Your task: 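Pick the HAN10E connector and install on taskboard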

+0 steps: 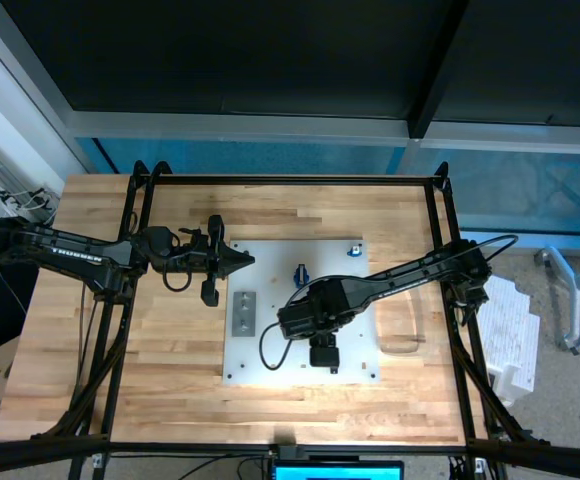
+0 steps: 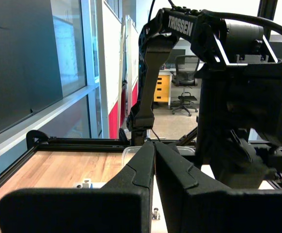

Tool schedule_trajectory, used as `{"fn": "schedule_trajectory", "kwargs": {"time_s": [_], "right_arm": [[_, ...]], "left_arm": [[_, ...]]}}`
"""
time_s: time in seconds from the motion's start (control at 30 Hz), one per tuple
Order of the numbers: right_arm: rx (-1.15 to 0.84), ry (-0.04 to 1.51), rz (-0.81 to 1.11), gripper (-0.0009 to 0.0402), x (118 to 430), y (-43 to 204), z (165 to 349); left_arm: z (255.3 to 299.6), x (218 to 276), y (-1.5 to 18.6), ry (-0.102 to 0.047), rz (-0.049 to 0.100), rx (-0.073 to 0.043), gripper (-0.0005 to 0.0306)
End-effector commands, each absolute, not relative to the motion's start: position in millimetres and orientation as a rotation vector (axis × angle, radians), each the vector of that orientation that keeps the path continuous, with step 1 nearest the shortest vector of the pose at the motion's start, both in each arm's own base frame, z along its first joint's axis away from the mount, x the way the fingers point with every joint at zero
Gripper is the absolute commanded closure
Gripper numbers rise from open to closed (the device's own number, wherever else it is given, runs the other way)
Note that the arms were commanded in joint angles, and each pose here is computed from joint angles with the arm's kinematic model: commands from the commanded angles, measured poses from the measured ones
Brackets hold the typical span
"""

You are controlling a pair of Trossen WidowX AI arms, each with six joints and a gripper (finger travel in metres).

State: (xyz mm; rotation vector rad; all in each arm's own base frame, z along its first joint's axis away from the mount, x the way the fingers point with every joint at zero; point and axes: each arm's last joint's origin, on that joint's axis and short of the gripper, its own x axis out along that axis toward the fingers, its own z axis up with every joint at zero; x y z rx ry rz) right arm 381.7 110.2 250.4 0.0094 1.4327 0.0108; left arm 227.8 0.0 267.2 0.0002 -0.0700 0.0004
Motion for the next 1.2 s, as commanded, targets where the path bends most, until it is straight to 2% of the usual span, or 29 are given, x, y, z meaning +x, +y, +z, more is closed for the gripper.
{"fn": "schedule_trajectory", "kwargs": {"time_s": [0.03,0.33,1.2], "right_arm": [[0.002,1.432,0.017,0.0366,390.9,110.6,249.4],[-0.013,1.434,0.027,0.0365,409.0,109.7,241.5],[-0.029,1.424,0.032,0.0366,410.5,108.0,232.1]], "left_arm": [[267.3,227.9,0.0,-0.07,0.0,0.0,0.03],[267.3,227.9,0.0,-0.07,0.0,0.0,0.03],[267.3,227.9,0.0,-0.07,0.0,0.0,0.03]]}}
